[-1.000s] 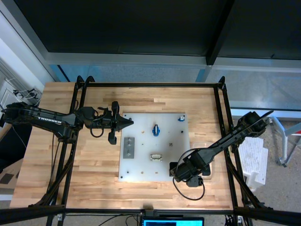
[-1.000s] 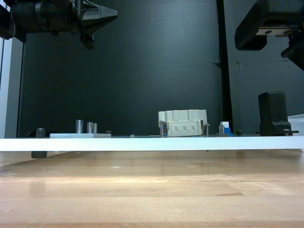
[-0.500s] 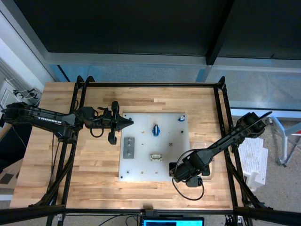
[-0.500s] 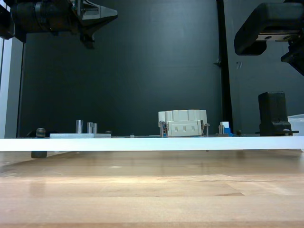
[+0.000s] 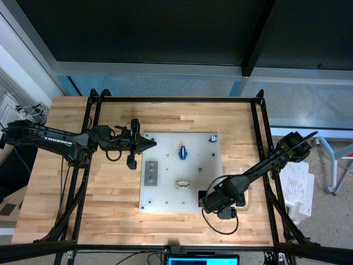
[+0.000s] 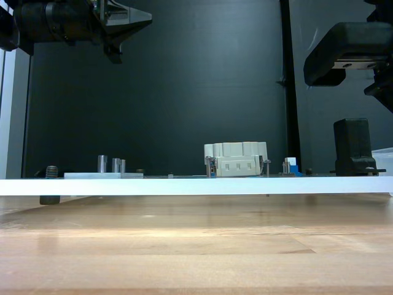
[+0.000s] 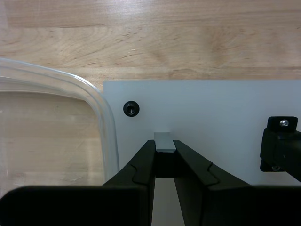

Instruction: Pick the 16mm bar and install on taskboard

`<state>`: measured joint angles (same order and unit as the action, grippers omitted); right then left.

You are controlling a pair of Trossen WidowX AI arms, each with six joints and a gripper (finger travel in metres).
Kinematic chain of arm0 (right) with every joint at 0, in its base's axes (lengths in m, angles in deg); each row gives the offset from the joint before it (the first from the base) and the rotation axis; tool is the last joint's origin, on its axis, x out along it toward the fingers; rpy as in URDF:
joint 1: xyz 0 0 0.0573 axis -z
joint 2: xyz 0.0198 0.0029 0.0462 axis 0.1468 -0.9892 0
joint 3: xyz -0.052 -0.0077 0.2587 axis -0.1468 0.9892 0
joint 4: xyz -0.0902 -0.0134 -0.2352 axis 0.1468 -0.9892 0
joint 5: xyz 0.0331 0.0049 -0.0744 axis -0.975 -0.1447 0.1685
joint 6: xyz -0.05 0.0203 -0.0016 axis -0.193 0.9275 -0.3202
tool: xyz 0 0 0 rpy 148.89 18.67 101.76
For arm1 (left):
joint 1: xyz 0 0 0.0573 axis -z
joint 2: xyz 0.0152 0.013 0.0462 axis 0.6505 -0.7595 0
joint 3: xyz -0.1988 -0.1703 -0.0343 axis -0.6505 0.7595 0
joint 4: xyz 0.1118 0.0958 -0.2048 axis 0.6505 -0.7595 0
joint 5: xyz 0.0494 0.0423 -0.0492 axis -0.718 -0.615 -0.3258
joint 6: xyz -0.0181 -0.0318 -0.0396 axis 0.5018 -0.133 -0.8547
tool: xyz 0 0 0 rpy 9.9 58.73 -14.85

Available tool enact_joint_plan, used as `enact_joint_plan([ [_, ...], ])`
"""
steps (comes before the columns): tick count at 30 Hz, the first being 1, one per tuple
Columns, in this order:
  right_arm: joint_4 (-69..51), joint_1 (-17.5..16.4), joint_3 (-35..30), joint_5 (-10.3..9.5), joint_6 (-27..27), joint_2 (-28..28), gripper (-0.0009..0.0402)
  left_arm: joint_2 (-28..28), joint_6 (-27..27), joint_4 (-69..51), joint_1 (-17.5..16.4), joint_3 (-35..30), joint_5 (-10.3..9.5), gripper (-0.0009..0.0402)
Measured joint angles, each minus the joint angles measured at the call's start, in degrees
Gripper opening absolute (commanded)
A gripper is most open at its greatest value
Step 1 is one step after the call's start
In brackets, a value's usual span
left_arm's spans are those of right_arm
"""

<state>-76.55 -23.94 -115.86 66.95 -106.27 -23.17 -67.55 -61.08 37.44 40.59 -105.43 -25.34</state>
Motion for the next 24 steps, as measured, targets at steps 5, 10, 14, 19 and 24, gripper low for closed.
enact_joint_plan([
  [5, -0.07, -0.02, 0.07, 0.02, 0.04, 0.00, 0.0002, 0.00, 0.00, 0.02, 0.00, 0.00, 0.02, 0.0000],
  [10, -0.20, -0.11, 0.07, 0.07, 0.17, 0.00, 0.0035, 0.00, -0.02, 0.00, 0.00, 0.00, 0.02, 0.0000],
  [14, -0.33, -0.17, 0.07, 0.17, 0.46, 0.00, 0.0076, 0.02, -0.02, 0.00, 0.00, -0.02, 0.02, 0.0000],
  [19, -0.76, -0.26, 0.11, 0.02, 0.48, 0.07, 0.0119, 0.00, 0.00, 0.00, 0.00, -0.02, 0.02, 0.0000],
  [24, -0.46, -0.28, 0.11, 0.85, 0.46, 0.79, 0.0143, 0.00, 0.00, 0.02, 0.00, -0.02, 0.02, 0.0000],
])
